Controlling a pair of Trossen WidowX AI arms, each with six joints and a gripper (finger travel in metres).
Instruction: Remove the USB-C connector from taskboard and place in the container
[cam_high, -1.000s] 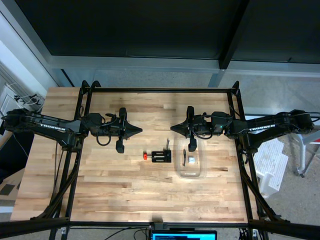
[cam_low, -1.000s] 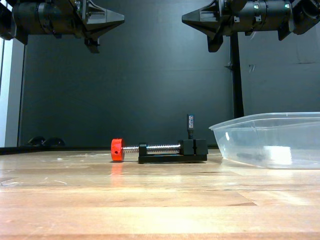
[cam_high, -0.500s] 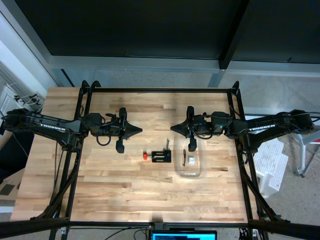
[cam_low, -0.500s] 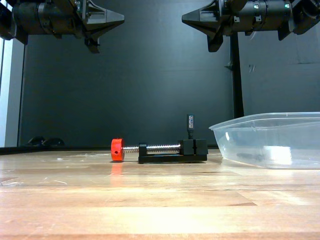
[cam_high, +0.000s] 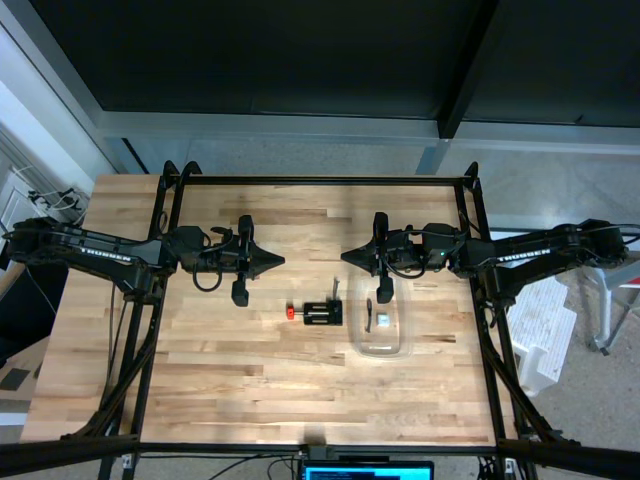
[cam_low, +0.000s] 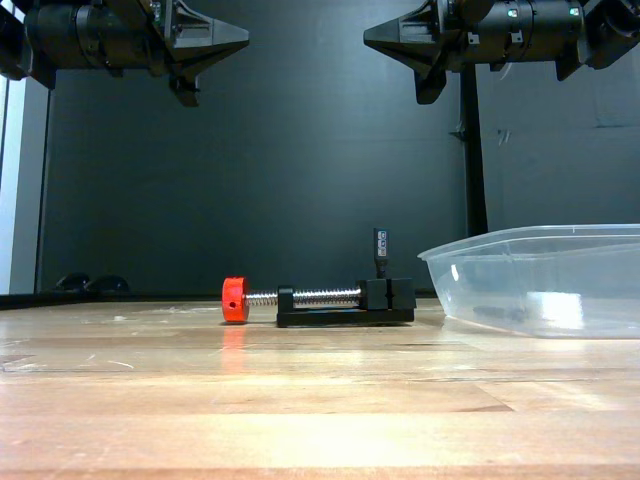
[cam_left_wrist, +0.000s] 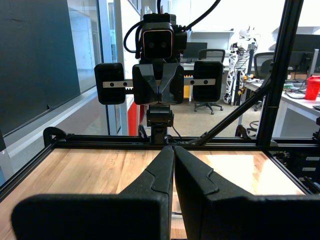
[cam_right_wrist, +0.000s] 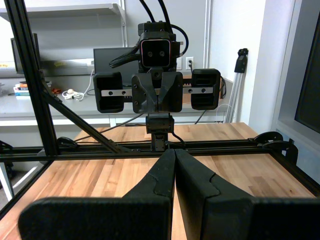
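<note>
This looks like a robot lab inside an office. Two black robot arms reach over a wooden table (cam_high: 260, 380) with a black metal frame (cam_high: 320, 181). The left pincer (cam_high: 280, 261) and the right pincer (cam_high: 345, 257) hang high above the table, tips pressed together, pointing at each other. Far behind the right pincer are office chairs (cam_left_wrist: 202, 106) and a white desk (cam_left_wrist: 295, 97). Behind the left pincer are a shelf (cam_right_wrist: 65, 7), a dark screen (cam_right_wrist: 112, 60) and a tripod (cam_right_wrist: 242, 55).
</note>
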